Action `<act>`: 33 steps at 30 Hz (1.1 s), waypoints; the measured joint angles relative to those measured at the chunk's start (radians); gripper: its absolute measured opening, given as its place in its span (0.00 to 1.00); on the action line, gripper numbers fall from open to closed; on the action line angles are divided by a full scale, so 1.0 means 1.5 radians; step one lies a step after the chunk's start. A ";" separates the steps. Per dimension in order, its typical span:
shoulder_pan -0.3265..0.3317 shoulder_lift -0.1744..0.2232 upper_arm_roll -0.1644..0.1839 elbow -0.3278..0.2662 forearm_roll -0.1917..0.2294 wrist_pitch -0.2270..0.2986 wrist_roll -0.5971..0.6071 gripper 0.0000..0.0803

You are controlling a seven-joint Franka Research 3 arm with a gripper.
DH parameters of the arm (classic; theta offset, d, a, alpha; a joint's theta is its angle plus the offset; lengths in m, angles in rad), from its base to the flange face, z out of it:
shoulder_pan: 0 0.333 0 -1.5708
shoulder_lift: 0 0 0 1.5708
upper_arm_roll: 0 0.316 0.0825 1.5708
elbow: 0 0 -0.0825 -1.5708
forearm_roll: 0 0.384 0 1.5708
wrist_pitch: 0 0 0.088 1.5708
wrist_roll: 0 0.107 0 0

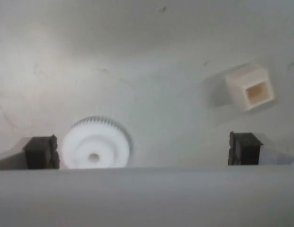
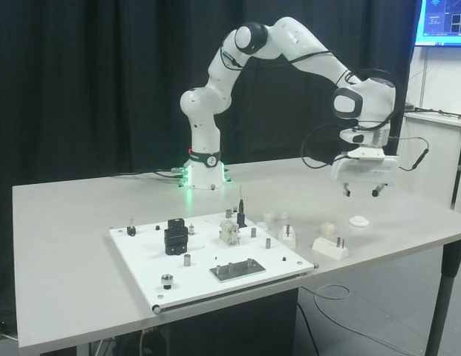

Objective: Pick large gear.

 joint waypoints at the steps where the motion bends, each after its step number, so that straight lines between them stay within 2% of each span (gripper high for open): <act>1: 0.002 0.003 0.000 0.000 0.003 0.000 0.001 1.00; 15: 0.027 0.036 0.008 -0.005 0.018 0.018 0.039 1.00; 33: 0.054 0.048 0.010 -0.062 0.022 0.105 0.074 1.00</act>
